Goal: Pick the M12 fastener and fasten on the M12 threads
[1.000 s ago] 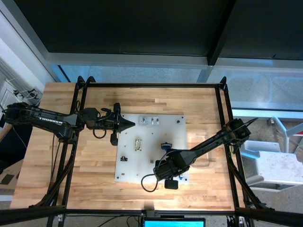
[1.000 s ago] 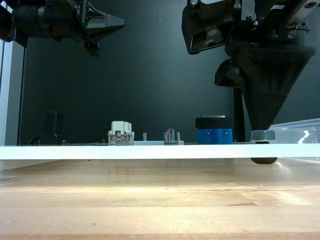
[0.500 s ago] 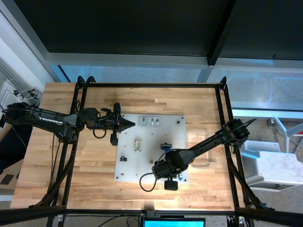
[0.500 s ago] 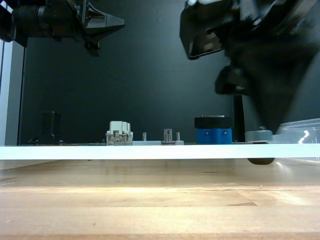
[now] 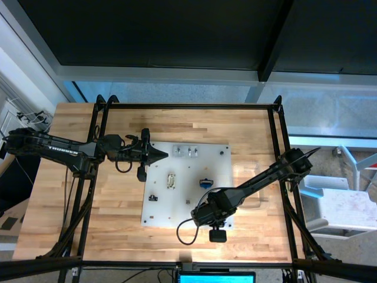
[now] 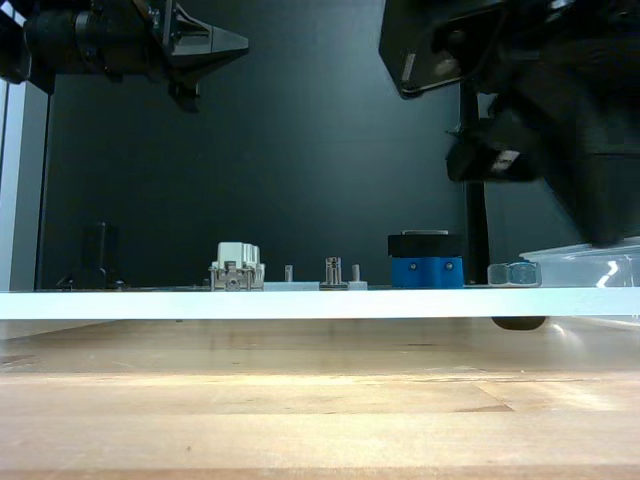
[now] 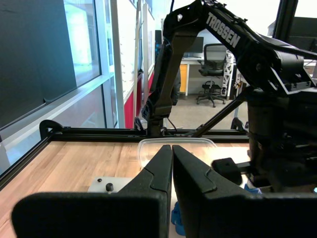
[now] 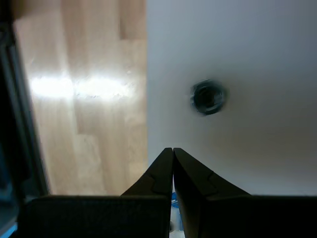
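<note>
- M12 nut sits low on its stud near the white board's near right edge, ribs hidden.
- Right gripper: fingers pressed together, empty, above and beside the nut, not touching.
- Left gripper: fingers pressed together, empty, high over the board's far left edge.

high cam hangs over the near edge of the desk looking down and away, low cam sits level at that edge, both share the white board. left gripper cam looks along its closed jaws toward the right arm; right gripper cam stares down at the board, close up
</note>
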`<move>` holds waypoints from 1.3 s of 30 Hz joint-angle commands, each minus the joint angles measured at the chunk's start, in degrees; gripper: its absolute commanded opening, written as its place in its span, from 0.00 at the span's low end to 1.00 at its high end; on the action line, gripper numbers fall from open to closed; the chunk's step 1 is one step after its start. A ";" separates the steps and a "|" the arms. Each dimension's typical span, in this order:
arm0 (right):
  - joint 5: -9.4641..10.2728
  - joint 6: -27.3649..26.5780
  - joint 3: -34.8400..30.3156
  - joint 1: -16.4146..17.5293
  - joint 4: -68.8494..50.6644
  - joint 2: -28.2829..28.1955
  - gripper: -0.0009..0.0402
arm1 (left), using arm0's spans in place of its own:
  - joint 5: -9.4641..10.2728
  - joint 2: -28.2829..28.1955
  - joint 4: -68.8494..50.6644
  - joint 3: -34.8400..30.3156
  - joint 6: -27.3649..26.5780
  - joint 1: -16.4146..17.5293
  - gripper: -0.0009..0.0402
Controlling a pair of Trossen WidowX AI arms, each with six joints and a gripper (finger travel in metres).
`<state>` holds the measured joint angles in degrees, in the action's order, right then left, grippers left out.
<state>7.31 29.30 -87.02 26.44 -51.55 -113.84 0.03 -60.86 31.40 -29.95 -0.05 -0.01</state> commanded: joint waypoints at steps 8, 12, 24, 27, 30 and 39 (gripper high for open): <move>-9.31 1.62 -0.44 -0.24 0.15 -0.92 0.02 | -0.02 0.00 -0.02 0.00 0.02 0.02 0.02; -9.33 1.64 -0.42 -0.20 0.55 -1.16 0.02 | 0.00 0.00 -0.04 0.00 0.02 0.02 0.02; -9.20 1.77 0.33 -0.17 2.62 -1.14 0.02 | 0.00 0.00 -0.02 0.00 0.02 0.02 0.02; -6.47 1.55 0.33 -0.17 2.62 -1.14 0.02 | 0.00 0.00 -0.02 0.00 0.02 0.02 0.02; -1.42 1.27 0.33 -0.17 2.60 -1.14 0.02 | 0.00 0.00 -0.04 0.00 0.02 0.00 0.02; 3.15 0.87 0.33 -0.15 2.36 -1.01 0.02 | -0.02 0.00 -0.02 0.00 0.02 0.00 0.02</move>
<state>10.57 30.26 -86.70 26.28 -49.15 -114.93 0.03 -60.84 31.35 -29.95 -0.03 -0.01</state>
